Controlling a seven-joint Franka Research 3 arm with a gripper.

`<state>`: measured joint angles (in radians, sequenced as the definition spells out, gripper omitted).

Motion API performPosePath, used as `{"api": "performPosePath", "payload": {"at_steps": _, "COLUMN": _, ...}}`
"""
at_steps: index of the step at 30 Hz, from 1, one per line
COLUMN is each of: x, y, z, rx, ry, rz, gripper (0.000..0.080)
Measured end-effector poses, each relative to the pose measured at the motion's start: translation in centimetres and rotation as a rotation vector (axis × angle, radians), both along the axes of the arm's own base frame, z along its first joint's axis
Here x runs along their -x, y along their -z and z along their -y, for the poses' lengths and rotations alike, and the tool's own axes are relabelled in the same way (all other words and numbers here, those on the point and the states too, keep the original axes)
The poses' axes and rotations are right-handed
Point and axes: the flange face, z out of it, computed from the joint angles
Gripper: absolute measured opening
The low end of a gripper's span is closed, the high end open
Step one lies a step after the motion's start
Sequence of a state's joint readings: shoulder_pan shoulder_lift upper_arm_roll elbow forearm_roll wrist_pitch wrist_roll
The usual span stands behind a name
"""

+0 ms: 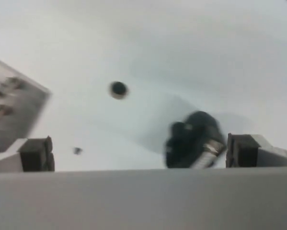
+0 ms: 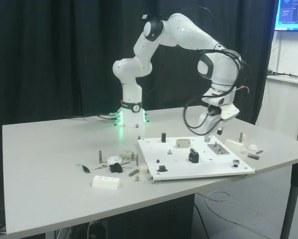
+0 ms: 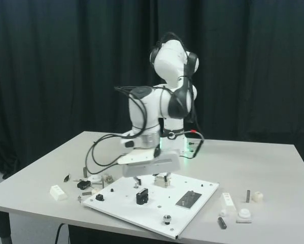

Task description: Remove bolt 4.

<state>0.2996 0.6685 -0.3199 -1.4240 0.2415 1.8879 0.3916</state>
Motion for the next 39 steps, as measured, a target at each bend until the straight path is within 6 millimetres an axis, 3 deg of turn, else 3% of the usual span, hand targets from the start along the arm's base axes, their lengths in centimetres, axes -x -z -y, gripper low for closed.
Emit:
{"api": "performPosePath", "payload": {"at_steps": 8, "x": 0.3, "y": 0.2, "z": -5.0, "rx": -0.002, "ry": -0.034, "rz": 0.009, "gripper": 0.0800}}
{"api": "performPosePath", "payload": {"at_steps": 16, "x": 0.6, "y": 0.9, "z": -8.3, "rx": 0.008, "ry": -0.035, "rz": 0.043, "gripper": 0.0800}}
{"api": "performPosePath", "payload": {"at_steps": 22, "x": 0.4, "y": 2.1, "z": -9.6, "rx": 0.025, "ry": 0.218, "rz": 0.078, "gripper": 0.0800}}
{"api": "performPosePath", "payload": {"at_steps": 31, "x": 0.2, "y": 3.7, "z": -11.2, "rx": 0.032, "ry": 0.440, "rz": 0.128, "gripper": 0.0800}}
{"api": "performPosePath", "payload": {"at_steps": 39, "x": -0.1, "y": 4.4, "z": -11.9, "rx": 0.050, "ry": 0.782, "rz": 0.148, "gripper": 0.0800}}
